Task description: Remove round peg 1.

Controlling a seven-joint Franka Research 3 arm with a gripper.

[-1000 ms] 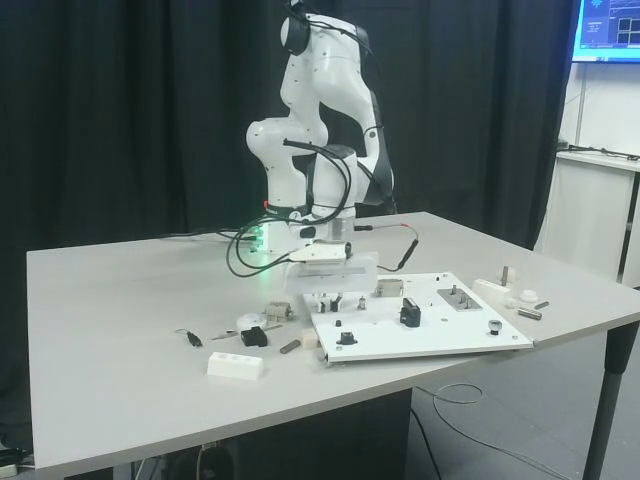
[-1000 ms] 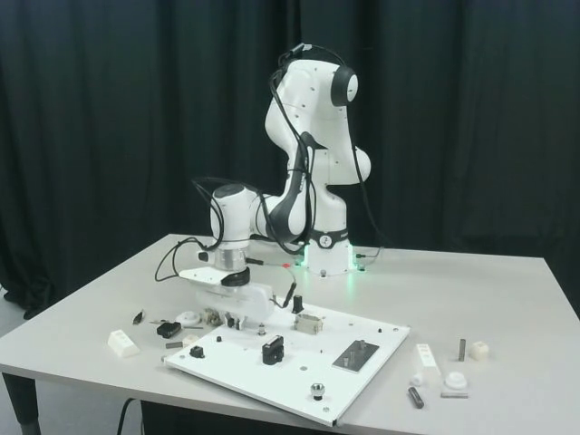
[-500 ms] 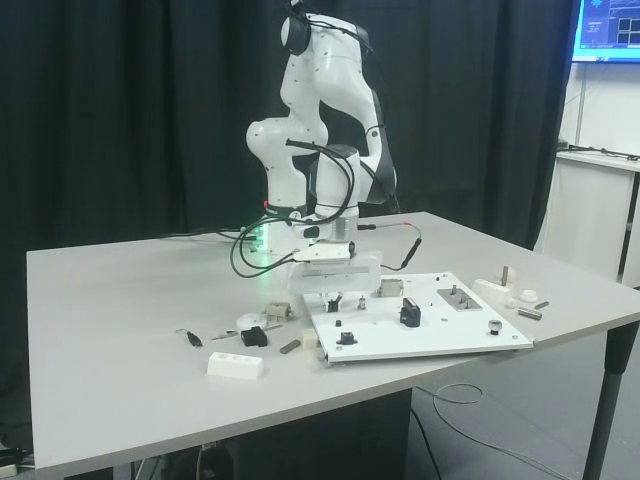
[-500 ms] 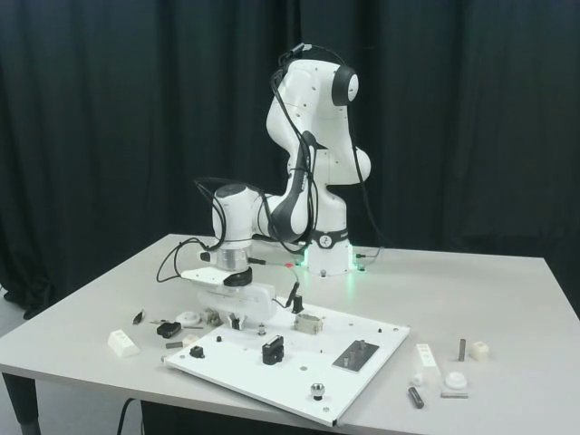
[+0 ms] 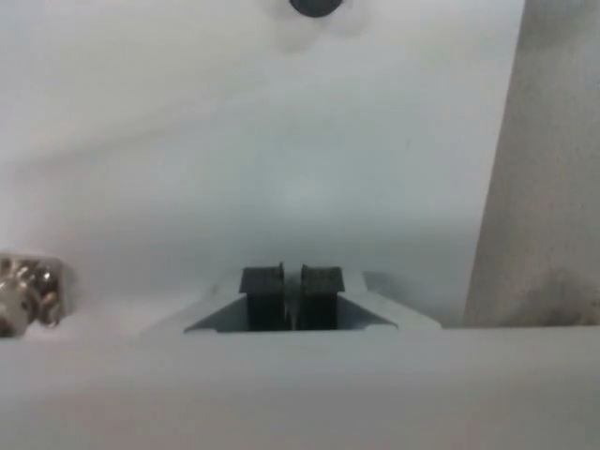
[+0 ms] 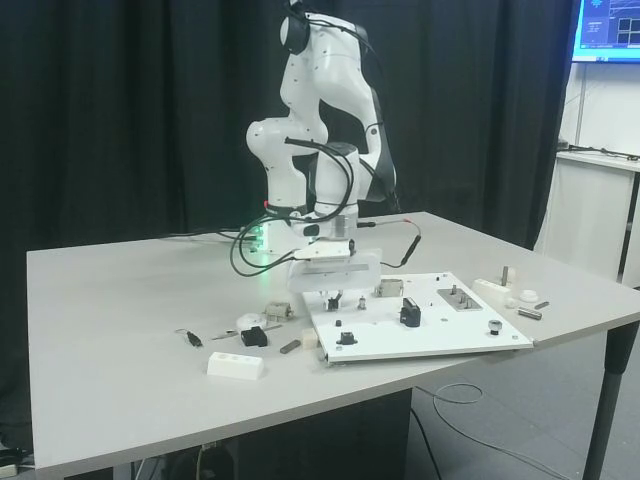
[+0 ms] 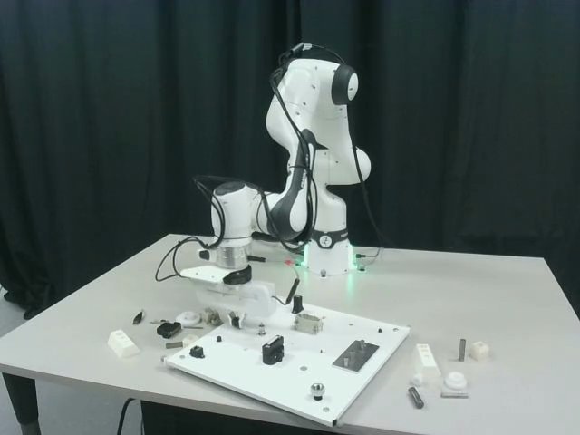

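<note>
Fingertips (image 5: 263,295) of the gripper (image 5: 301,297) stand drawn almost together in the wrist view, with only a thin slit between the two black pads; whether anything is pinched in that slit we cannot tell. Beneath them we see the white board (image 5: 281,141), and the grey table (image 5: 553,187) shows past the board's edge. A black round spot (image 5: 315,6) sits on the board ahead of the fingertips, and a metal part (image 5: 23,295) lies off to one side.

From the two room views we find the gripper (image 6: 332,297) (image 7: 237,319) pointing straight down over the board (image 6: 440,335) (image 7: 299,362), at the corner nearest the arm's base, with its tips just above the surface; we cannot tell whether they touch it. A small upright pin (image 7: 261,330) stands on the board just beside the gripper; we cannot tell whether it is round peg 1. A black block (image 6: 408,313) (image 7: 271,350) stands near the board's middle; a white block (image 6: 236,365) (image 7: 122,342) lies on the table (image 6: 120,300) well apart from the board.
</note>
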